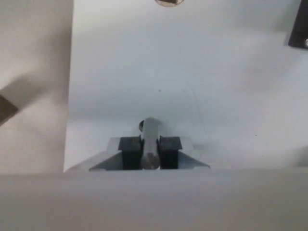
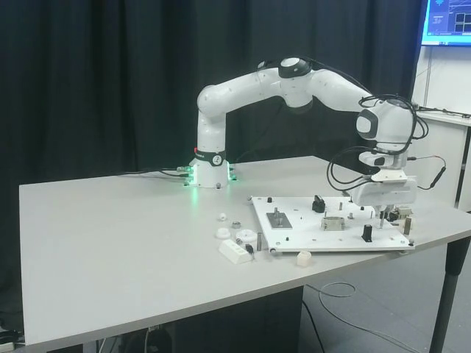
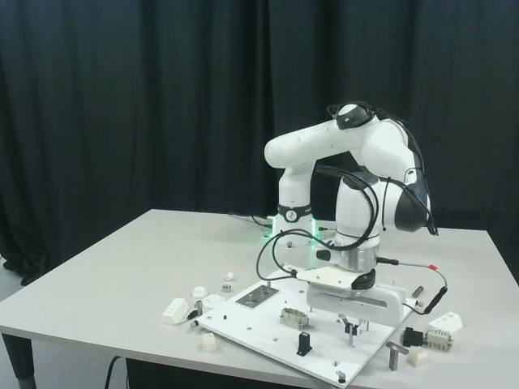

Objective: Place round peg 2.

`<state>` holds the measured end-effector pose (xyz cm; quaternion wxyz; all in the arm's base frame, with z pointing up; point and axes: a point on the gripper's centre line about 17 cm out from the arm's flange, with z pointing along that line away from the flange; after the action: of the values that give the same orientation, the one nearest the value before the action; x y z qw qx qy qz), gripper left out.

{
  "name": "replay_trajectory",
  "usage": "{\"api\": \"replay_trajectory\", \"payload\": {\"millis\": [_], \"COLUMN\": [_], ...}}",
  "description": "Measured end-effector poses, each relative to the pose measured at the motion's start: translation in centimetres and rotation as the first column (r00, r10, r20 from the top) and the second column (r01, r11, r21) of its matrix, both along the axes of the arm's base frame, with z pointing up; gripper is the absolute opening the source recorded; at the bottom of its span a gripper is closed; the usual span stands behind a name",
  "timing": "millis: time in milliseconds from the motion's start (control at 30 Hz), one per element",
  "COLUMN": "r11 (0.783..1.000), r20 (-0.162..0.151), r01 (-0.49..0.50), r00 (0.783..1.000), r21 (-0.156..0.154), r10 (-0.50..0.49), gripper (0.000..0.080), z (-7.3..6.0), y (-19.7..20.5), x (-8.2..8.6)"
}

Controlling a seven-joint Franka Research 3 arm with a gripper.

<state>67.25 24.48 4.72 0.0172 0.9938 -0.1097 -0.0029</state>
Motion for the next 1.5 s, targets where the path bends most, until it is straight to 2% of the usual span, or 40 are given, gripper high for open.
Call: {"api": "replay_trajectory", "payload": {"millis": [967,1200,1500], "r11": [1.0,1.0,0.998], "r20": [0.008,0.012,0.013], "r01": [-0.012,-0.002,0.024], "r00": [1.0,1.0,1.0], "r21": [0.007,0.023,0.055], "r10": [0.012,0.002,-0.025], "gripper": [0.0075,0.0075,0.0075], "z": [0.8,1.4,2.0], "y": [0.9,2.9,7.9], "x": [0.0,-0.3,-1.2]}}
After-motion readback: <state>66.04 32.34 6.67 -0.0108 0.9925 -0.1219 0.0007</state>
